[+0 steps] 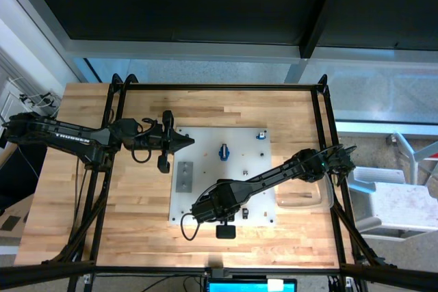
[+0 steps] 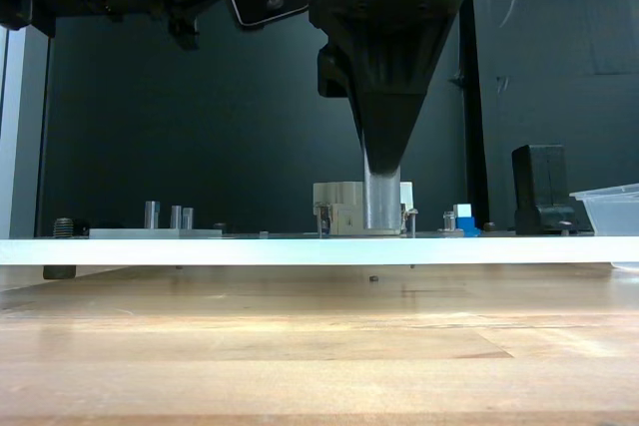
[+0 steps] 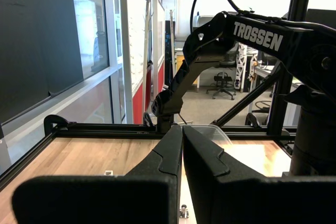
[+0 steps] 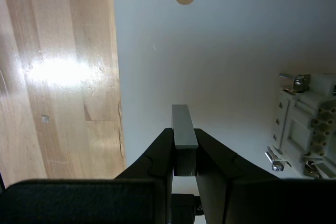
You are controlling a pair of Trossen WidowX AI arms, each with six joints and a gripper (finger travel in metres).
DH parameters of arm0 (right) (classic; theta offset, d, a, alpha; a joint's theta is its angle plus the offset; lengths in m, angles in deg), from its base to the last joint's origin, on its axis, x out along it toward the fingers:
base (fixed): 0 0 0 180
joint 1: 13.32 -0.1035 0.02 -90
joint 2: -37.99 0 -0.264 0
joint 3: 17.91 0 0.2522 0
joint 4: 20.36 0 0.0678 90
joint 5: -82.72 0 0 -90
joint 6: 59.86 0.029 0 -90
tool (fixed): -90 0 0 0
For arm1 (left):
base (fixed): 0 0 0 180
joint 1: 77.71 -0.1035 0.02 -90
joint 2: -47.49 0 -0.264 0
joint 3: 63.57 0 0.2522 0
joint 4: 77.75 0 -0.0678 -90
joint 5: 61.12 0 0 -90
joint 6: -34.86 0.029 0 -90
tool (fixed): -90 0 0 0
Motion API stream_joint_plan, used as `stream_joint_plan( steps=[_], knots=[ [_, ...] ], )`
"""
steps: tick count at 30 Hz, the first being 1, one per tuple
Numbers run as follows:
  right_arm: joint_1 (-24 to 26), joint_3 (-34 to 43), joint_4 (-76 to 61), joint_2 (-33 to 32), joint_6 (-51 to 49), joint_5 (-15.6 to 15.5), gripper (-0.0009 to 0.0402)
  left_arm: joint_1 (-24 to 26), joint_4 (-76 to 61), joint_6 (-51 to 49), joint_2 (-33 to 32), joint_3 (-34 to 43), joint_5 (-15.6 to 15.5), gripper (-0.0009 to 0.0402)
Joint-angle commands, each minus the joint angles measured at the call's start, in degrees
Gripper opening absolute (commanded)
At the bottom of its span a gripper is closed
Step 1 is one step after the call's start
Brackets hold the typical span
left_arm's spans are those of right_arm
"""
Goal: Pick the 16mm bar and place in it's hole on the taskboard
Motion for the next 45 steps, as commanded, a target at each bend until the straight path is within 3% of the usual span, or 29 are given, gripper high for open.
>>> stream_joint_plan(
  steps=[1,45],
  knots=[
    [0.1,0.0,-0.3,0.0,-0.5,0.4,0.0,0.0,0.0,0.0,0.0,0.0,0.0,0.0],
    [0.4,-1.5,1.6,-0.3,-2.0,-0.1,0.0,0.0,0.0,0.0,0.0,0.0,0.0,0.0]
  ],
)
